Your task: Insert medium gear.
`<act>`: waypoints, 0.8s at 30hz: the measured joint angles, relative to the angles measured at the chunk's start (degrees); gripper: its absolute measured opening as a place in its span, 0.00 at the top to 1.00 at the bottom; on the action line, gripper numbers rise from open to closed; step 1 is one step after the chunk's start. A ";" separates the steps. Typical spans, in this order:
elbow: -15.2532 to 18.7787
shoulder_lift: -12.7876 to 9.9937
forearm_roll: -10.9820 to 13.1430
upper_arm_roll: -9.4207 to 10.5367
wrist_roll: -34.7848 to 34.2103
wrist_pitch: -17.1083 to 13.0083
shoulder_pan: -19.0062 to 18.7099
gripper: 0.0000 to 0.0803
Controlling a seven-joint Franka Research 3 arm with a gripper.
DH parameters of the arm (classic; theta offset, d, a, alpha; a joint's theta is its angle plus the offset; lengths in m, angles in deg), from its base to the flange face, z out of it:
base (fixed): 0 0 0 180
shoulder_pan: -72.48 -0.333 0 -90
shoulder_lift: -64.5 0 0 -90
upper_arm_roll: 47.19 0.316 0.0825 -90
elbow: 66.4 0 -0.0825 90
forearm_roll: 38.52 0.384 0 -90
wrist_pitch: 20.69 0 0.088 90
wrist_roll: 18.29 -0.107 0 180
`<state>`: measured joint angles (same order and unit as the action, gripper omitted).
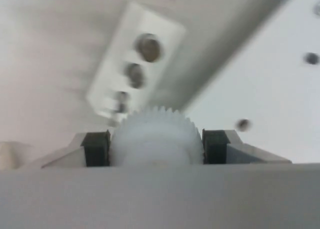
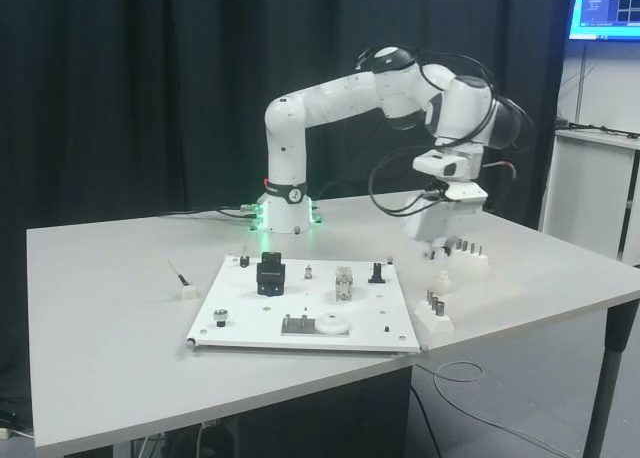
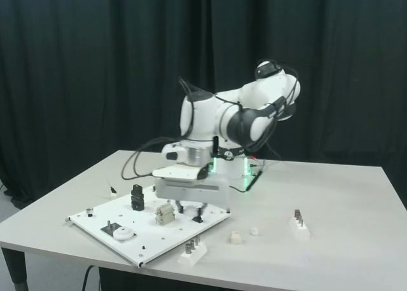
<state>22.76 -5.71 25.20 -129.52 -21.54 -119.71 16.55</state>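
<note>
In the wrist view a white toothed medium gear [image 1: 156,138] sits between my two black finger pads [image 1: 95,148], so my gripper [image 1: 156,149] is shut on it. Below it lie a white block with three metal pegs [image 1: 135,64] on the grey table and the edge of the white assembly board [image 1: 270,89]. From the room cameras my gripper [image 2: 438,244] [image 3: 191,208] hangs above the table by the right-hand side of the board [image 2: 300,323] [image 3: 149,243]. The gear itself is too small to make out there.
A larger white gear [image 2: 333,325] [image 3: 124,234] rests on the board's front part, with a black fixture [image 2: 270,276] [image 3: 137,197] and other small parts. Peg stands [image 2: 435,314] [image 2: 470,250] [image 3: 193,251] [image 3: 298,222] and small white pieces [image 2: 440,281] [image 3: 236,237] sit beside the board.
</note>
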 joint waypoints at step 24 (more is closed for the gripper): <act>-0.10 -1.65 1.77 -3.85 16.08 0.58 11.05 0.51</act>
<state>22.66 -7.36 26.98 -133.36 -5.46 -119.13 27.61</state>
